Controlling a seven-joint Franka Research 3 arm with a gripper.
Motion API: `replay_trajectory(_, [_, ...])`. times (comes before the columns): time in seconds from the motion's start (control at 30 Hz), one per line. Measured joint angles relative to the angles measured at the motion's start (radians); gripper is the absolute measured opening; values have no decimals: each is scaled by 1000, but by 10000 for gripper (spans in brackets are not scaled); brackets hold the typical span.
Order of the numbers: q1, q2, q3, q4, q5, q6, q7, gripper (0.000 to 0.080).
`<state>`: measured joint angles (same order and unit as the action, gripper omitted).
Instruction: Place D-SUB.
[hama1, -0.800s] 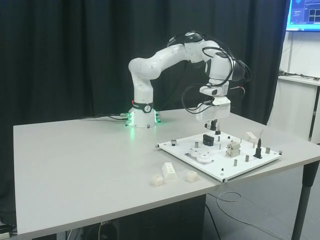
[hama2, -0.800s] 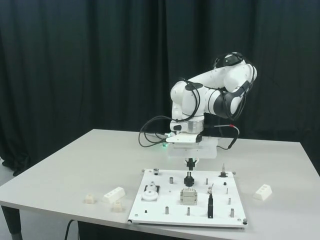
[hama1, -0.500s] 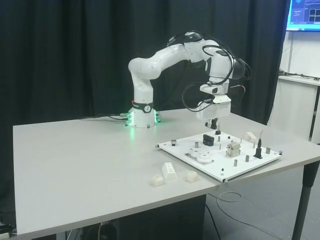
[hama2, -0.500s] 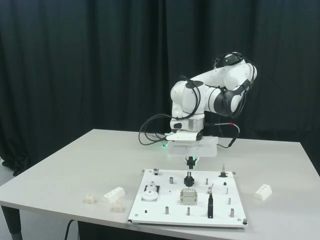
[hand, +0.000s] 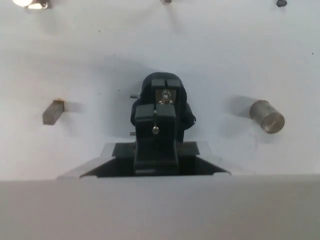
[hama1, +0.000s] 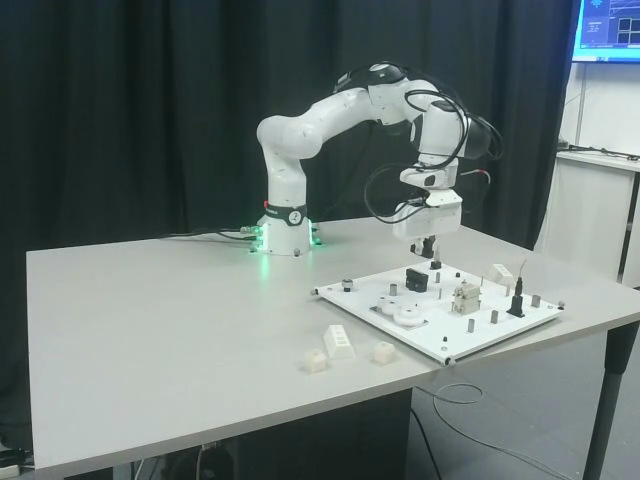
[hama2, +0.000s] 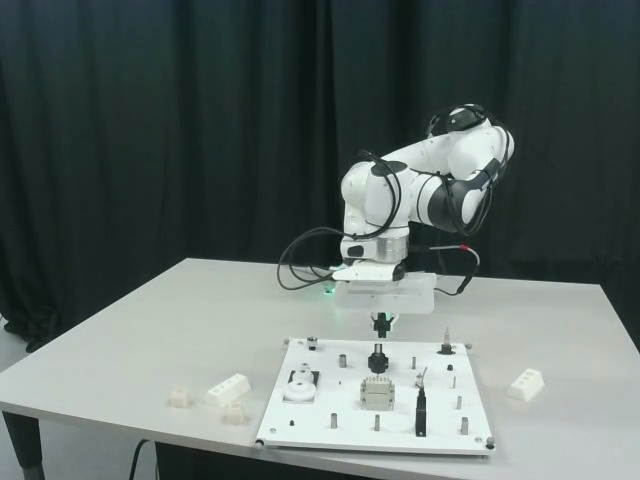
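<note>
The gripper (hama2: 380, 325) hangs just above the white board (hama2: 330, 425), fingers closed with nothing between them. The black plug (hand: 162, 107) sits on the board directly beneath. No readable writing.

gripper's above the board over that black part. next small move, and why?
Probably keep lifting straight up a little before going anywhere sideways. The gripper hangs just above the black part seated on the white board, with a visible gap between them. In the wrist view the black part sits directly beneath the fingertips, so a sideways move now could clip it.
</note>
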<state>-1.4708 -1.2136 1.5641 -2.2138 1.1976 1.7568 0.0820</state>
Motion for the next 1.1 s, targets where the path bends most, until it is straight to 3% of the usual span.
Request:
replay_trajectory(0.43, [26, 17, 0, 28, 25, -25, 34, 155])
replay_trajectory(0.83, [91, 37, 3, 102, 41, -78, 180, 155])
replay_trajectory(1.1, [142, 36, 30, 139, 42, -74, 285, 155])
